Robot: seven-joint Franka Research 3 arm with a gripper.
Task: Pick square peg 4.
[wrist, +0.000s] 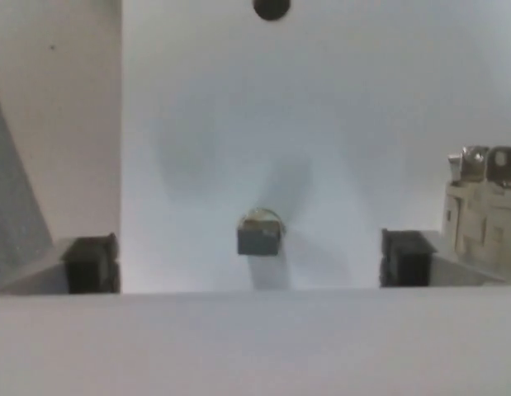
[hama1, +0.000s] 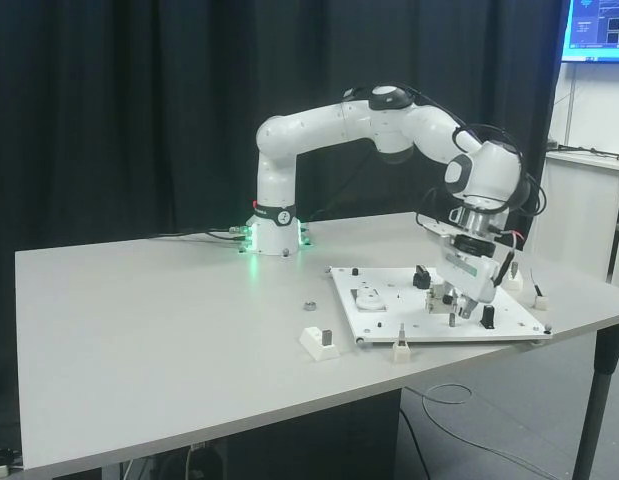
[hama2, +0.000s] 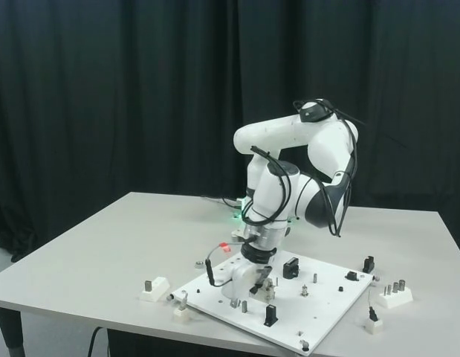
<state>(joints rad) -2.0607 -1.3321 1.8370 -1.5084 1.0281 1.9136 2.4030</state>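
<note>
**Hand poised over the peg, grasp not yet made**

Black curtains close off the room behind a grey tabletop (hama1: 139,320) that carries the white arm and a white square board (hama1: 389,315).

Wrist view: two black fingertip pads (wrist: 90,262) stand spread wide, with a small grey square peg (wrist: 259,238) upright on the board midway between them, touching neither. One black round hole lies beyond the peg, and a white block with metal parts sits outside one pad.

First room view: the hand (hama1: 467,300) hangs low over the board's near part, angled down. I count two small white holder blocks (hama1: 320,342) on the tabletop before the board, well apart from the hand.

Second room view: the hand (hama2: 253,285) is just above the board, among several short upright pegs and black fixtures. Three white blocks rest off the board here.

By my judgement, the approach is done; lowering, closing and lifting remain.
</note>
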